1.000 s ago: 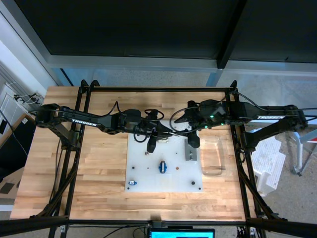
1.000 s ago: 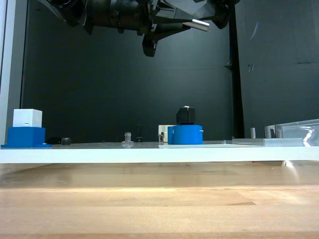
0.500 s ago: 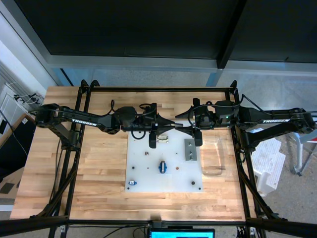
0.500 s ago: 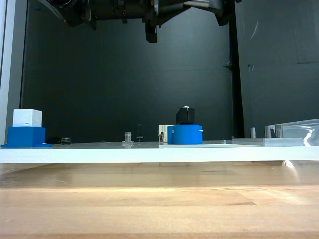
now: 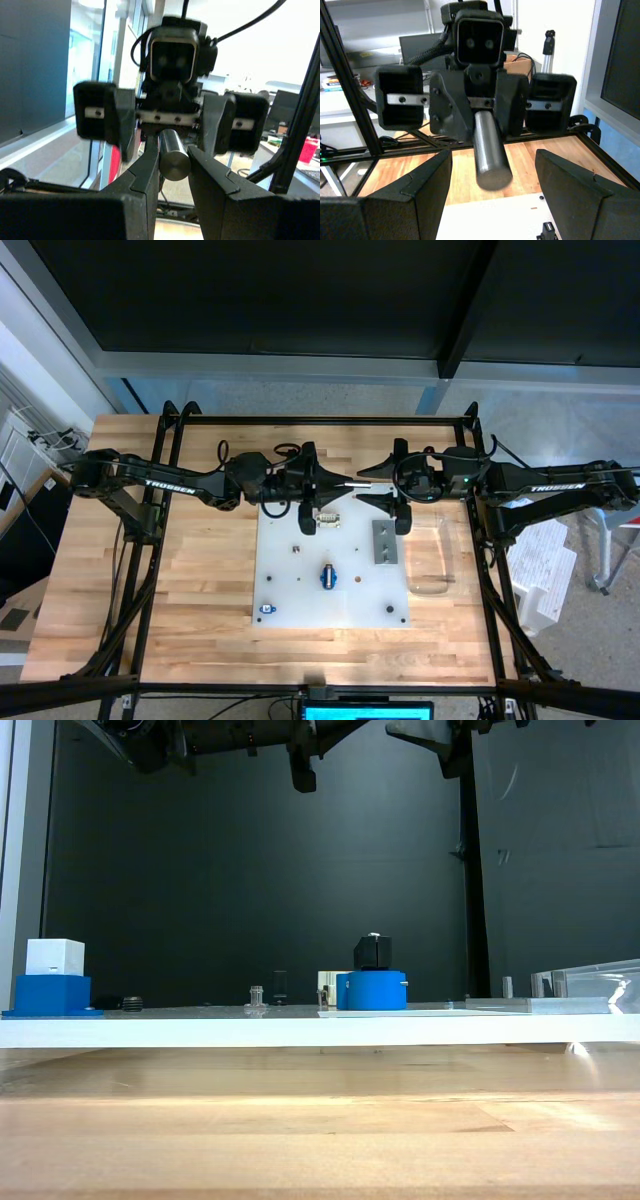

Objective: Pick the 16mm cylinder and install on the taskboard

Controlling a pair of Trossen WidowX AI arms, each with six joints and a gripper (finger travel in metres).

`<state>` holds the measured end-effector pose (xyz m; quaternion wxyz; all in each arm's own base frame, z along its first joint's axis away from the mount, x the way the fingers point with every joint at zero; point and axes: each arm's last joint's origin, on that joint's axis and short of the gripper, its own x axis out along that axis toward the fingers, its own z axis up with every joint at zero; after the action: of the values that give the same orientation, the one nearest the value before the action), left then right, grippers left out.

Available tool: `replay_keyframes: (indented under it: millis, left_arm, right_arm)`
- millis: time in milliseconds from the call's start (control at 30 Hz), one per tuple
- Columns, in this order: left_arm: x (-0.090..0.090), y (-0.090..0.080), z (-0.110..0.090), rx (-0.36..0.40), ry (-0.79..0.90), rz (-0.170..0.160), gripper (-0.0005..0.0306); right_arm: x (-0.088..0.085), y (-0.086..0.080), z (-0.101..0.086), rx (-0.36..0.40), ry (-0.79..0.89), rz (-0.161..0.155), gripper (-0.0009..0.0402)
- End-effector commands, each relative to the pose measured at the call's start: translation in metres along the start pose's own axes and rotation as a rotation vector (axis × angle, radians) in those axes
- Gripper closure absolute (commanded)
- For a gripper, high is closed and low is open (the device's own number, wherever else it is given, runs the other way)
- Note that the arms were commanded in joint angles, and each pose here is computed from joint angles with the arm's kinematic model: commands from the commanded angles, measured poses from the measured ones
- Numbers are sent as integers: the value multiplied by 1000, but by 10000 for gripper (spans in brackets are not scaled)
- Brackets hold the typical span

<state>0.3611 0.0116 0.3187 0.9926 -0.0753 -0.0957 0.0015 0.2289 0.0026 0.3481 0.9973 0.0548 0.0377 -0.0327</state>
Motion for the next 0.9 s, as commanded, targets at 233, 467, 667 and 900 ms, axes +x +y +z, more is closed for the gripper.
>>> replay_keyframes:
  millis: [233, 467, 667, 900]
  left_arm:
    - [0, 0, 2, 0, -19, -3, 297]
    - [0, -1, 4, 1, -41, -8, 297]
    - [0, -1, 5, 1, -49, -9, 297]
    - [0, -1, 4, 1, -44, -9, 297]
  right_arm:
    - [0, 1, 5, 3, -51, 10, 162]
    - [0, 1, 8, 7, -81, 13, 162]
    - [0, 1, 8, 7, -85, 14, 179]
    - [0, 1, 8, 6, -86, 15, 219]
